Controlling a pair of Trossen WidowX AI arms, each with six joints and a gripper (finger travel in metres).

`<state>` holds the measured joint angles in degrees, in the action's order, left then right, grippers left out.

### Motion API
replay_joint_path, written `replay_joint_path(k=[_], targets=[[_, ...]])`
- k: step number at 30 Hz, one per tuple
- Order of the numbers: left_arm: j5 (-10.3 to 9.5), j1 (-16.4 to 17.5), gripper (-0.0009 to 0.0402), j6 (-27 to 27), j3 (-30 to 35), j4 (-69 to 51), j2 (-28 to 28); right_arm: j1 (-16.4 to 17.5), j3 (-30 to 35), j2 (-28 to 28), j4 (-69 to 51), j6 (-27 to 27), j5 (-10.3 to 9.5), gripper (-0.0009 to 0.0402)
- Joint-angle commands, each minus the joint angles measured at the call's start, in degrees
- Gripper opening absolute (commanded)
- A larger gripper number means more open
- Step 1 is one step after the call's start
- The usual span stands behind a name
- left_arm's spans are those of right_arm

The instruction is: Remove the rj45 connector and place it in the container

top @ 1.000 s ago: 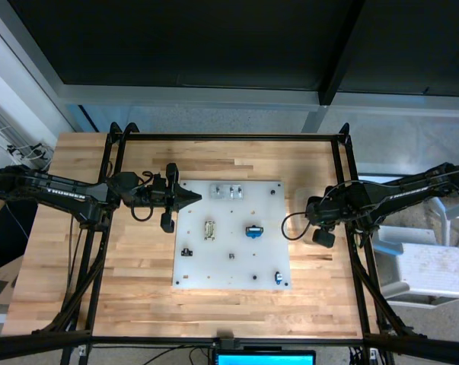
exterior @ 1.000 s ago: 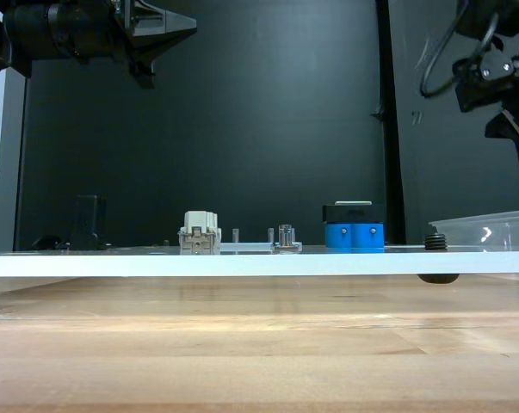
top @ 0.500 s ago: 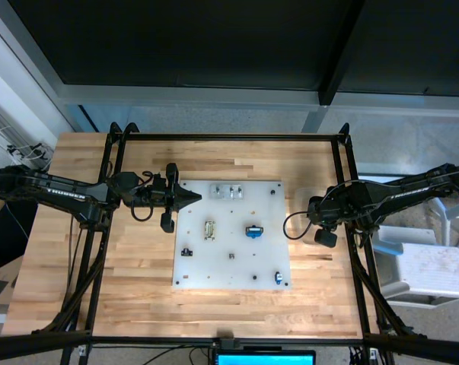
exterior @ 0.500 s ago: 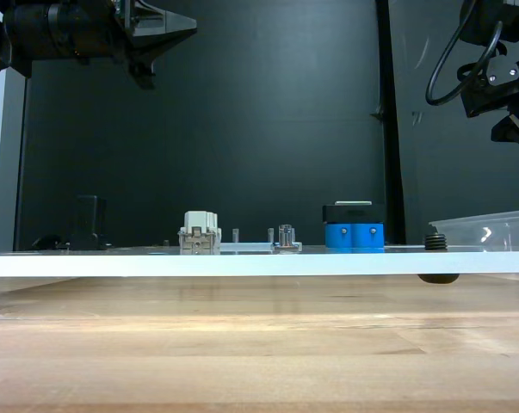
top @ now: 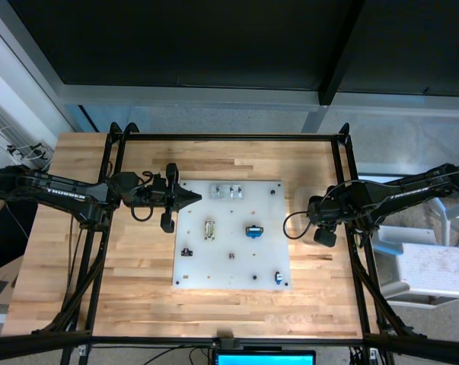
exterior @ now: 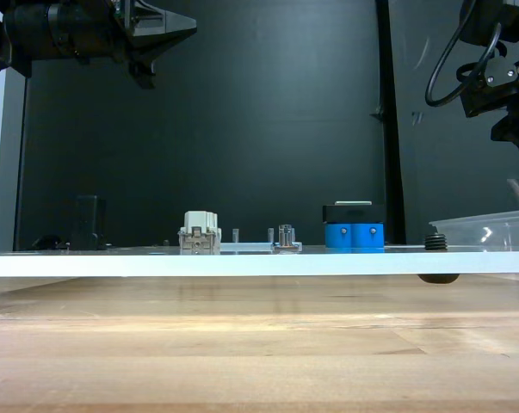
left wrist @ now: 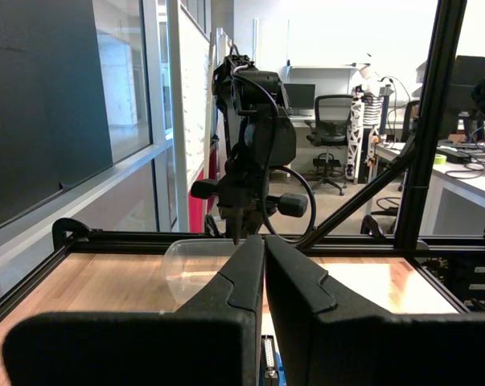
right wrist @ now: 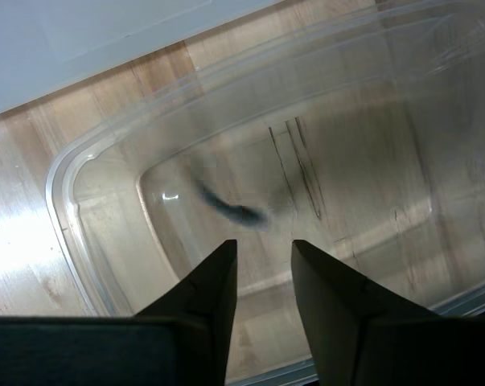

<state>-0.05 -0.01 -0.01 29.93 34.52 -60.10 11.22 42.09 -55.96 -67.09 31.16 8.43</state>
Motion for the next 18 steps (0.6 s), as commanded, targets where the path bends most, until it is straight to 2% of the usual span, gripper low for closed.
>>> replay_joint_path(k=[1, 18], targets=[[0.02, 0.0, 0.0001, 0.0, 0.0, 0.0, 0.0, 0.0, 0.1, 0.0, 0.0, 0.0, 0.17, 0.0117], [0.02, 0.0, 0.0001, 0.0, 0.0, 0.0, 0.0, 0.0, 0.1, 0.0, 0.0, -0.1, 0.15, 0.0159]])
